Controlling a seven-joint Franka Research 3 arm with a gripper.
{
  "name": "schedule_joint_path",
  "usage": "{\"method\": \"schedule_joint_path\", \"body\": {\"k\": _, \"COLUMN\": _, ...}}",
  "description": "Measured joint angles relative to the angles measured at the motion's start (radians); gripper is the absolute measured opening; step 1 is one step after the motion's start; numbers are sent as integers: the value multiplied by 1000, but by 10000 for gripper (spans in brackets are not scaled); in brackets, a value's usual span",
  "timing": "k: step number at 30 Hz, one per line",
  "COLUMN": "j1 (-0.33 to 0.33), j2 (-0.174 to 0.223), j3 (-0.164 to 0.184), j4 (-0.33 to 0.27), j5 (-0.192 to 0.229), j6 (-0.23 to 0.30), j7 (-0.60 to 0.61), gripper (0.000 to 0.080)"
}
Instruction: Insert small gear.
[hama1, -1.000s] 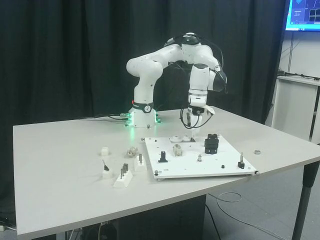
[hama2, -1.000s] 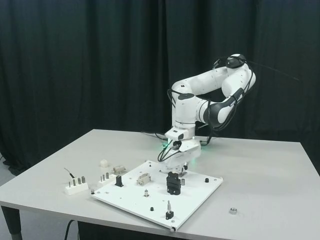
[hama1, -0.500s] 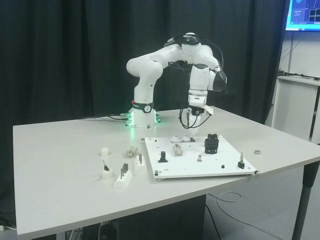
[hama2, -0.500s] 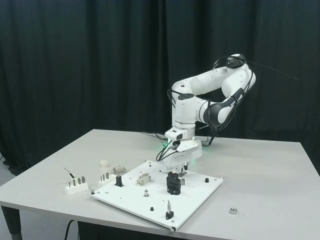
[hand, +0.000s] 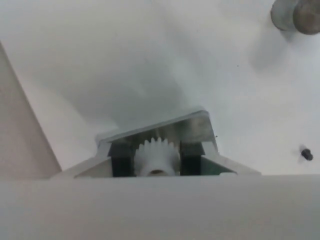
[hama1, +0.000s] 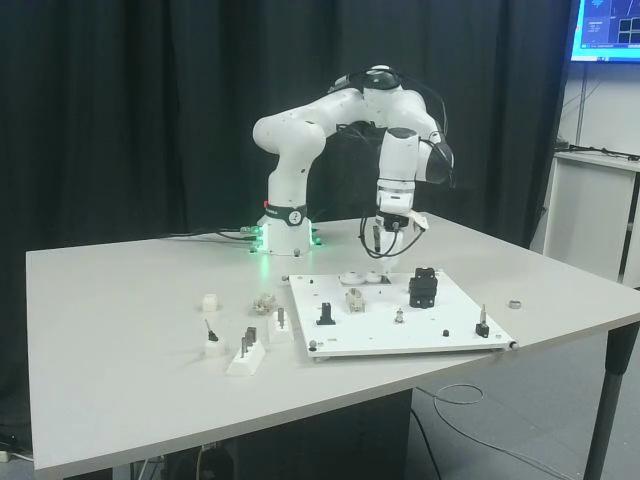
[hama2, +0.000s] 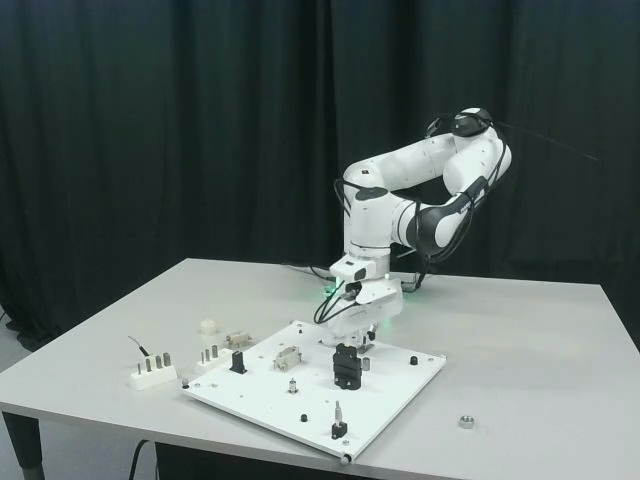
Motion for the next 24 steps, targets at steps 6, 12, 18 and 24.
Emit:
{"method": "schedule_joint_path", "body": {"k": 6, "j1": -5, "j2": 0, "j3": -1, "j4": 2, "j5": 1, "j6": -6, "j7": 66, "gripper": 194}}
{"method": "schedule_joint_path", "body": {"k": 12, "j1": -8, "j2": 0, "j3": -1, "j4": 3, "j5": 1, "j6": -10, "j7": 56, "gripper": 194}}
{"method": "schedule_joint_path", "body": {"k": 18, "j1": -8, "j2": 0, "j3": -1, "j4": 4, "j5": 1, "j6": -10, "j7": -10, "gripper": 194}}
{"method": "schedule_joint_path", "body": {"k": 24, "j1": -8, "j2": 0, "j3": 0, "j4": 4, "j5": 1, "j6": -10, "j7": -23, "gripper": 194}}
